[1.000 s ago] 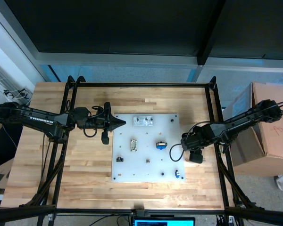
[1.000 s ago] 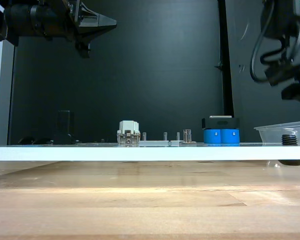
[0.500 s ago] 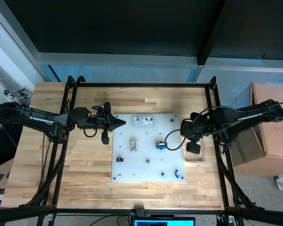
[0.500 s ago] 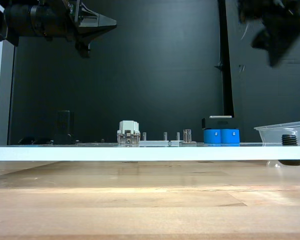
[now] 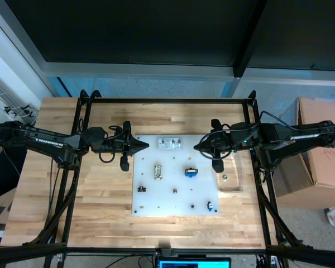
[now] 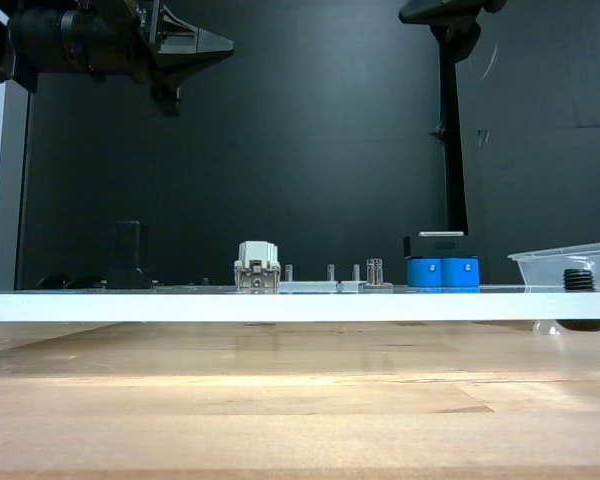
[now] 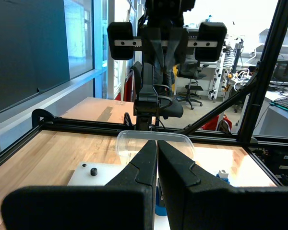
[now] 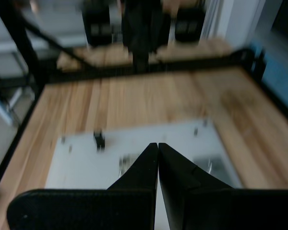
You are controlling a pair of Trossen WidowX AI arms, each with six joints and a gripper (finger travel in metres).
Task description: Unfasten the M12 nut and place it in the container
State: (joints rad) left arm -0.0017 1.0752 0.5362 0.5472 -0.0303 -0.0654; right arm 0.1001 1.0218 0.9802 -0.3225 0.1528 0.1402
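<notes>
Fingers (image 8: 146,167) together; nut (image 5: 224,178) flat in container (image 5: 238,174).

Nut (image 5: 224,178) lies in container (image 5: 238,187), right of board (image 5: 173,162).

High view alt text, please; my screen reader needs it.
The small silver nut lies free in the clear container right of the white board. The left gripper and right gripper, both shut, hover facing each other over the board's far side.

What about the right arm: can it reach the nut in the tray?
Probably yes: the nut lies free in the open container, nothing over it. The right gripper hangs shut over the right edge of the board nearby; the left gripper, over its left edge.
</notes>
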